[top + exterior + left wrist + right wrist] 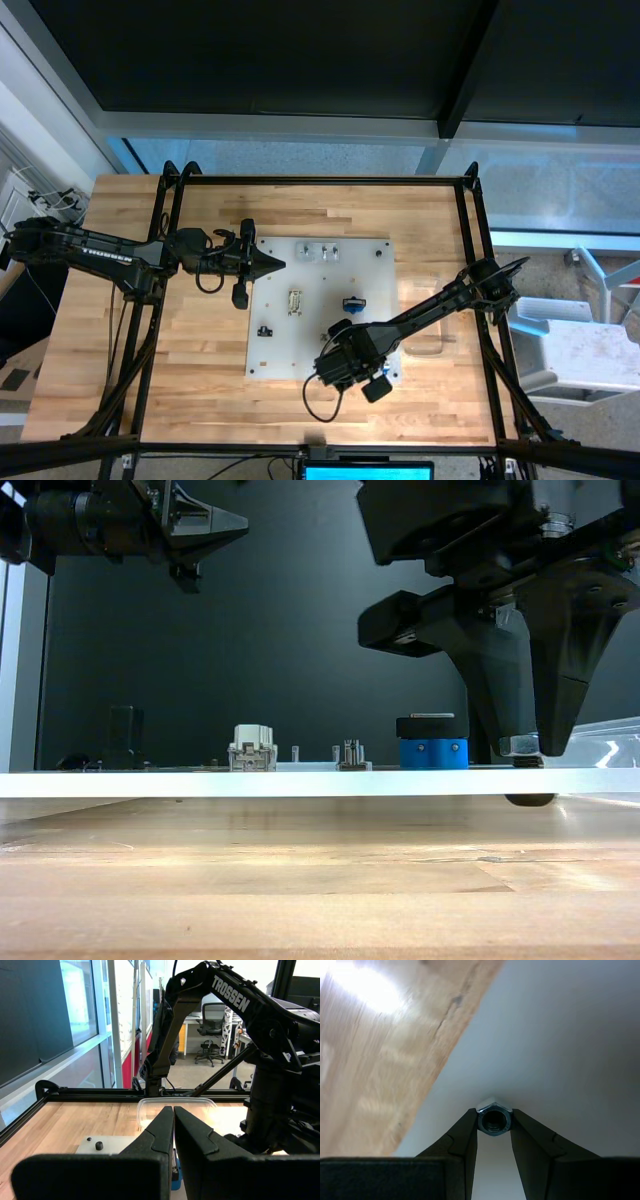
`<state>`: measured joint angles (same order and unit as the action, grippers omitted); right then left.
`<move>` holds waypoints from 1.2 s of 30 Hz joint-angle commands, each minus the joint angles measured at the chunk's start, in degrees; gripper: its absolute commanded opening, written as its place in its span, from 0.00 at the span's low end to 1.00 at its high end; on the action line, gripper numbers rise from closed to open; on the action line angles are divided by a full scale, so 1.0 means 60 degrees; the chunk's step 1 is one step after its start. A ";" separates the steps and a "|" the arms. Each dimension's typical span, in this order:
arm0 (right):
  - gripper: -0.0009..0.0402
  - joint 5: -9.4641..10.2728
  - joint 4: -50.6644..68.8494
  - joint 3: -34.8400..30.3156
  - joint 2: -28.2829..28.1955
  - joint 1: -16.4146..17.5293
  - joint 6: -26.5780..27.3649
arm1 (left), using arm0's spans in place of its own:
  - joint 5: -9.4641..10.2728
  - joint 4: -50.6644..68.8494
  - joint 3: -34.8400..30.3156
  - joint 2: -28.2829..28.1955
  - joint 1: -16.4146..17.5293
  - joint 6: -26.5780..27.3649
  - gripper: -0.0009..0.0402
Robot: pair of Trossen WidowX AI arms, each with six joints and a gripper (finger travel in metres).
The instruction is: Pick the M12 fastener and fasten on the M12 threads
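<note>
The M12 fastener is a small silver hex nut (pixel 494 1120) pinched between the fingertips of my right gripper (pixel 494 1122), just over the white board (pixel 570 1050). In the low view the nut (pixel 520 745) sits right at the top of the short black stud (pixel 528 762) near the board's near right edge; I cannot tell whether it is threaded on. From above, the right gripper (pixel 338 372) points straight down and hides both nut and stud. My left gripper (pixel 270 264) hovers shut and empty over the board's left edge, high in the low view (pixel 240 522).
A clear tray (pixel 432 346) lies on the wooden table right of the board, behind the stud in the low view (pixel 612 738). A blue-and-black part (pixel 433 742), a beige connector (pixel 251 748) and small posts stand mid-board. The black frame rails (pixel 470 240) border the table.
</note>
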<state>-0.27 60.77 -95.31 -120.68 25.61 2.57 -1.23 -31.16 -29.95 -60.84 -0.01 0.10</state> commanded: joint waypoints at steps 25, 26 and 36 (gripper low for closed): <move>0.09 -0.0029 0.0000 -0.0011 0.0025 0.0007 -1.5646 | -0.0004 -0.0004 0.0000 -0.0004 0.0000 0.0000 0.02; 0.09 -0.0029 0.0004 -0.0011 0.0025 0.0004 -1.6232 | -0.0004 -0.0004 0.0000 -0.0004 0.0000 0.0000 0.02; 0.09 -0.0029 -0.0033 -0.0011 0.0025 0.0007 -2.2006 | -0.0004 -0.0004 0.0000 -0.0004 0.0000 0.0000 0.02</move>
<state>-0.40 60.75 -95.31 -120.57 25.65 -125.49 -1.23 -31.16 -29.93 -60.86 -0.01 0.12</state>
